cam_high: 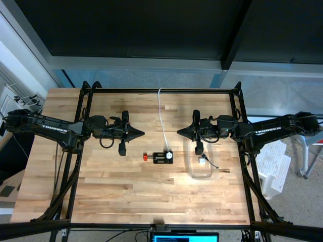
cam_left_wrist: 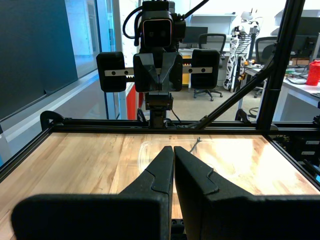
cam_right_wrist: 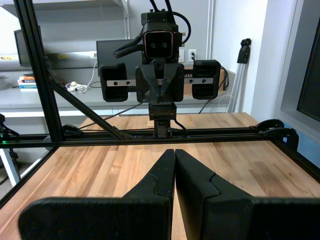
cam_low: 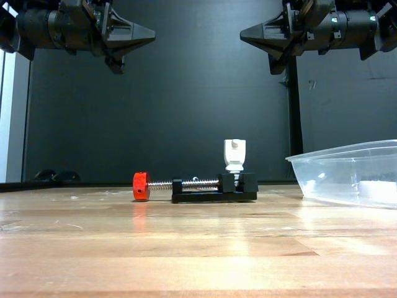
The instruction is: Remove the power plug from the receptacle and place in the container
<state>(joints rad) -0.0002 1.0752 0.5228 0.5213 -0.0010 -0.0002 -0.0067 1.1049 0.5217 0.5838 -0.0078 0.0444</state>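
From above, the power plug (cam_high: pixel 205 159) lies inside the container (cam_high: pixel 196 173), at three o'clock from the empty receptacle (cam_high: pixel 169 155). Level along the desk, the left tool (cam_low: pixel 153 34) and right tool (cam_low: pixel 242 32) hang high, well apart. Each wrist view shows its tool fully shut on nothing, so the task seems finished and no further move is needed.

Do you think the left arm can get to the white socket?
Probably yes. The left tool, shut, hangs high up and left of the socket, and nothing stands between them. The socket's top is free. The right tool, shut, hangs high near the tray, out of the way.
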